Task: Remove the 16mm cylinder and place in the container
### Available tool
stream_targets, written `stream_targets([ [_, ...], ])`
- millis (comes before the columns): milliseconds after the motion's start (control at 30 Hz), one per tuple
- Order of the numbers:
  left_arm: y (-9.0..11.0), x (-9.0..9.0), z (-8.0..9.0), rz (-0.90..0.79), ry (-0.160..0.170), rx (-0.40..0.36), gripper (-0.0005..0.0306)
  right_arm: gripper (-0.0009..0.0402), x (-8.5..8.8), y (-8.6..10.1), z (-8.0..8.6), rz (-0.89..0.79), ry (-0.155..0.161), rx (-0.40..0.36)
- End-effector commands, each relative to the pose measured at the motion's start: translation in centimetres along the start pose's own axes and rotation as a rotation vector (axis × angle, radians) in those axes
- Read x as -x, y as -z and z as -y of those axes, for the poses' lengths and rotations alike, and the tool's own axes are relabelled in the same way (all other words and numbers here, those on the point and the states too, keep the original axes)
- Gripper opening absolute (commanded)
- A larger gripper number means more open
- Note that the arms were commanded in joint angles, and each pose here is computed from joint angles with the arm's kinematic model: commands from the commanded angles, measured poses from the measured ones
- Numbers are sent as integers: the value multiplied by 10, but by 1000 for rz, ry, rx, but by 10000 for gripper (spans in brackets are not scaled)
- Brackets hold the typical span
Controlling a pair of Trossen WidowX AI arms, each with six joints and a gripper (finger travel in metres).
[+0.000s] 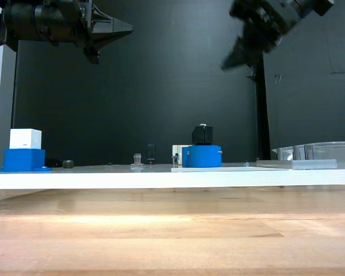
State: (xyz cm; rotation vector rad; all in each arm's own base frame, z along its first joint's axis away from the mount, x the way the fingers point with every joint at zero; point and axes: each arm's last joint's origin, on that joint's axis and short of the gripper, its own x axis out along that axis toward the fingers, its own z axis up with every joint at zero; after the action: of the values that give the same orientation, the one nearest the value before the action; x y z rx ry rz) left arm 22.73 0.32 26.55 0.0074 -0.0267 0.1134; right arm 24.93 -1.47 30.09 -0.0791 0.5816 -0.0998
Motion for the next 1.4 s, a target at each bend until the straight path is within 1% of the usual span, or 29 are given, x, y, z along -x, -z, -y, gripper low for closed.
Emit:
stream_targets([
  [33,0,0,0,1,0,0,0,73,-2,-8,-1,121,-26,13],
  [67,0,0,0,0,0,0,0,65,-3,-9,-2,157,-44,15],
  [167,0,0,0,1,0,0,0,38,-5,-12,-4,267,-116,19],
  [200,0,0,0,1,0,0,0,29,-5,-13,-5,296,-129,22],
  [333,0,0,0,0,0,0,0,-3,-8,-12,-5,420,-121,24],
  [433,0,0,0,1,0,0,0,2,-11,-8,-5,509,-114,12],
  [467,0,0,0,1,0,0,0,0,-12,-6,-5,536,-109,10],
  [600,0,0,0,1,0,0,0,-1,-16,7,-6,595,-73,-10],
  [733,0,0,0,0,0,0,0,0,-19,18,-7,616,-88,-48],
  [800,0,0,0,1,0,0,0,0,-19,21,-7,620,-102,-75],
  [867,0,0,0,1,0,0,0,0,-19,22,-7,620,-107,-96],
  [900,0,0,0,1,0,0,0,0,-19,22,-7,621,-105,-95],
  [933,0,0,0,0,0,0,0,0,-19,22,-7,621,-98,-95],
  [1100,0,0,0,1,0,0,0,0,-20,21,-5,616,-91,-97],
  [1400,0,0,0,1,0,0,0,0,-20,22,-5,611,-91,-96],
])
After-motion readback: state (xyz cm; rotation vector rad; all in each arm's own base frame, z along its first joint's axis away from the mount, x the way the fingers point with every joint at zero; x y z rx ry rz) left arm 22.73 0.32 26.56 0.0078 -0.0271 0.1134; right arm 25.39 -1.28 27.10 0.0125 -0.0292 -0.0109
